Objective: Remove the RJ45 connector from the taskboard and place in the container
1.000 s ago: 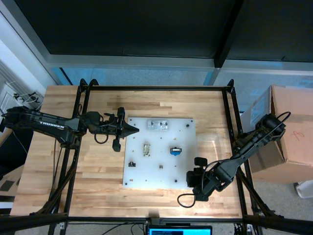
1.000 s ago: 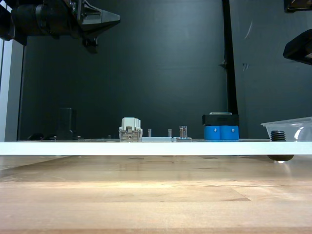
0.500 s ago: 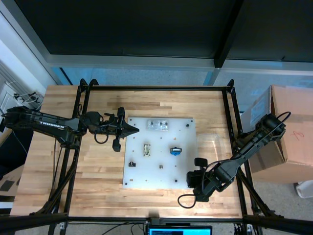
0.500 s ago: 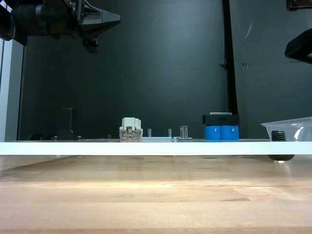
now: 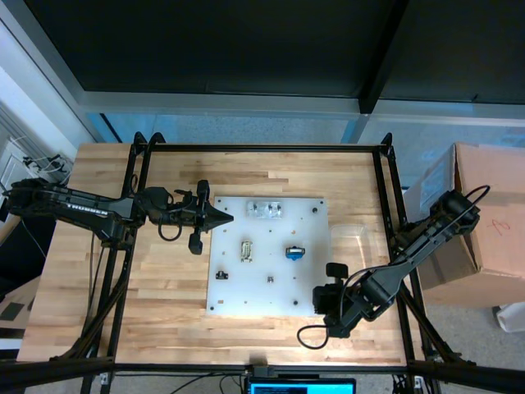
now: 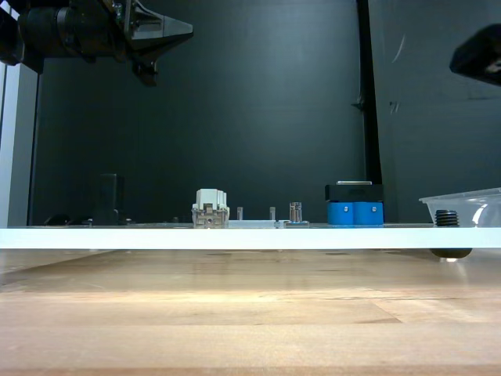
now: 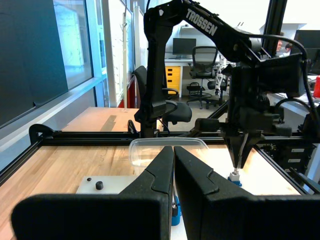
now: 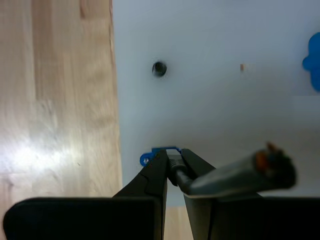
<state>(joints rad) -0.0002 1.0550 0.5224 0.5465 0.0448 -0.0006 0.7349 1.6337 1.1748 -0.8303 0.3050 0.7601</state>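
Both arms were matte black with slim links — white TROSSEN lettering ran along the left arm (image 5: 86,209) and the right arm (image 7: 202,23). A thin black cable loop (image 5: 162,232) hung at the left wrist, and another loop (image 5: 300,336) at the right. The left gripper (image 5: 226,218) had black wedge-shaped fingers tapering to a point — the right gripper (image 8: 172,161) matched it.

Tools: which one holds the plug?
The right tool, at the board's near right corner, is shut on the plug at its blue seat; the left tool is shut, empty, above the left edge.
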